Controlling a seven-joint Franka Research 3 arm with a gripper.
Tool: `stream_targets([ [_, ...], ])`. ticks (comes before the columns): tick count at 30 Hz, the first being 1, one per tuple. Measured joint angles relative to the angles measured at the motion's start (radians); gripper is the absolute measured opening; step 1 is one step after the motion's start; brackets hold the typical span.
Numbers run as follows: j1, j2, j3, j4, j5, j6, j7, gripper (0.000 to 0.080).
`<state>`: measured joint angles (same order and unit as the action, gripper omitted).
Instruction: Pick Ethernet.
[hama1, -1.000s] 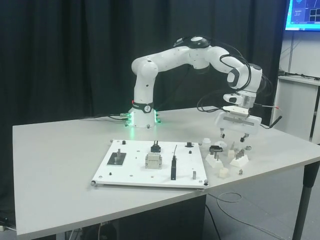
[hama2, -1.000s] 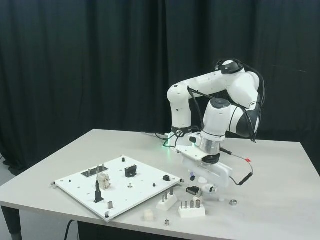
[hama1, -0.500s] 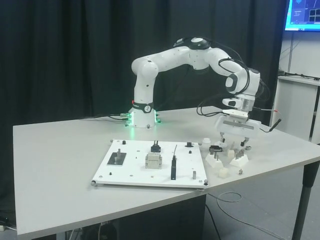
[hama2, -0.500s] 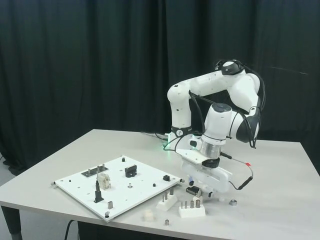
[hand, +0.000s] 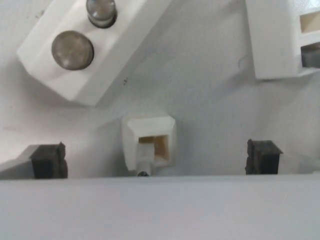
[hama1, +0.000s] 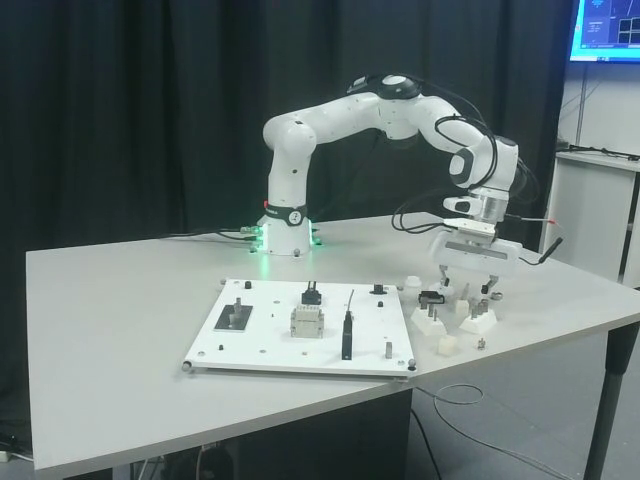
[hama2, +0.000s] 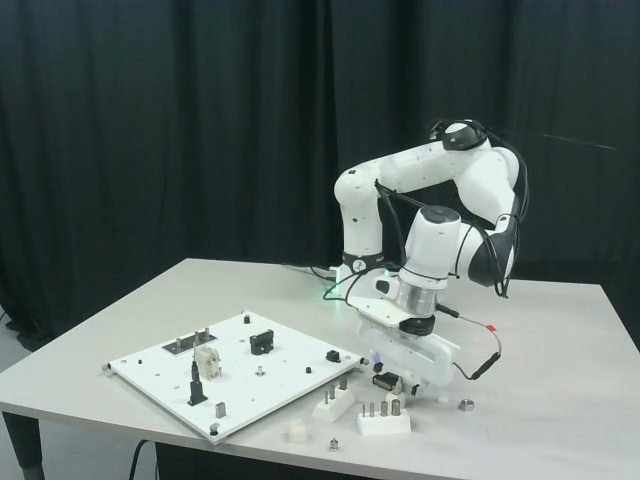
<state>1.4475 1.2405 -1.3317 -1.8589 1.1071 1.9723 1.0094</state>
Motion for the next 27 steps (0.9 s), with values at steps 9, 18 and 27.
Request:
stream_targets([
  [9, -0.004, 0.000, 0.000, 0.007, 0.013, 0.003, 0.000, 0.0800],
  [18, -0.004, 0.000, 0.005, 0.016, 0.023, 0.002, 0.023, 0.0800],
  [27, -0.004, 0.000, 0.010, 0.020, 0.023, 0.002, 0.034, 0.0800],
])
